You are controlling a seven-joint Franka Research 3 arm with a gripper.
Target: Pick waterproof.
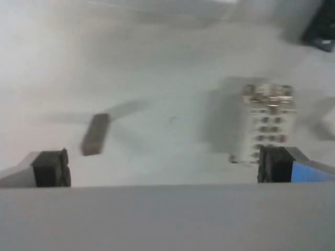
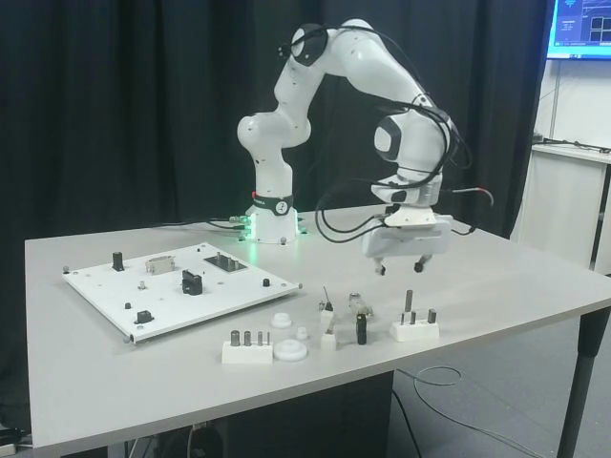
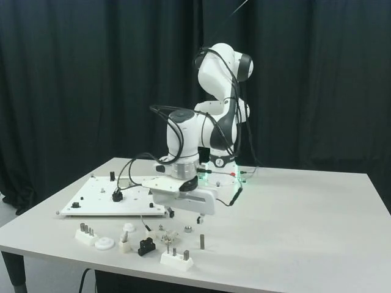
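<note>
The grey table [image 2: 115, 382] stands before black curtains [image 2: 124, 105]. On it lie a white board [image 2: 181, 291] and a row of small parts near the front edge. The gripper [image 2: 401, 267] hangs above the table, fingers spread and holding nothing. The waterproof connector [image 1: 264, 123] stands on the table below the gripper, beside a small bar [image 1: 96, 134]

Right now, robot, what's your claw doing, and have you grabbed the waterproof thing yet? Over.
Gripper open, empty, hovering above the table. Waterproof connector not picked, standing below near one fingertip. Small dark bar lies apart from it, not blocking.
</note>
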